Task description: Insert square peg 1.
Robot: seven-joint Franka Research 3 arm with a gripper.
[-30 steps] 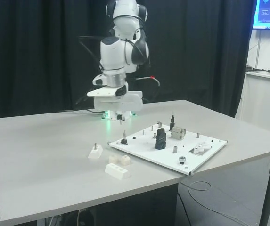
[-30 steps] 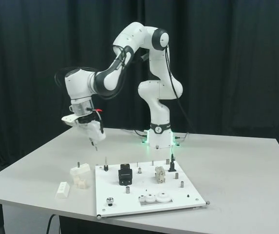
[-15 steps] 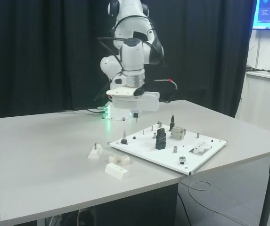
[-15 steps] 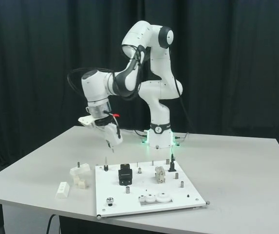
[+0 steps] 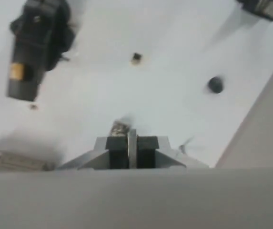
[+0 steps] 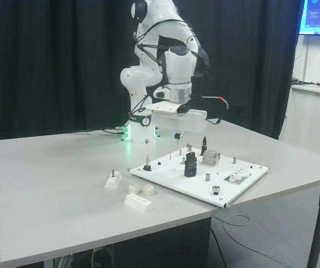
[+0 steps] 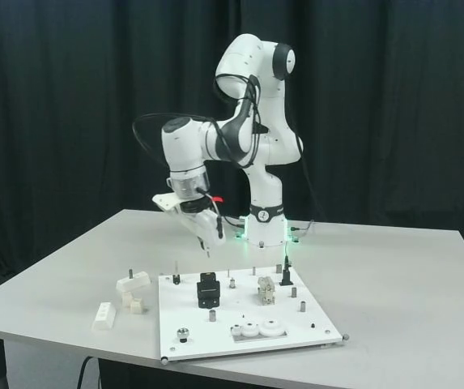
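Black curtains back the grey table [image 6: 48,167], where the white board [image 7: 248,324] lies near the front edge. Only the wrist view shows the gripper [image 5: 132,143] pinching a thin grey peg [image 5: 132,149], probably square peg 1, above bare board, with a black block [image 5: 34,47] off to one side. Both room views show the gripper hanging clear above the board, open air all round it.

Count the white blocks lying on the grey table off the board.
3: a white block holding a small pin, a small cube-like one, and a long one nearest the table edge.
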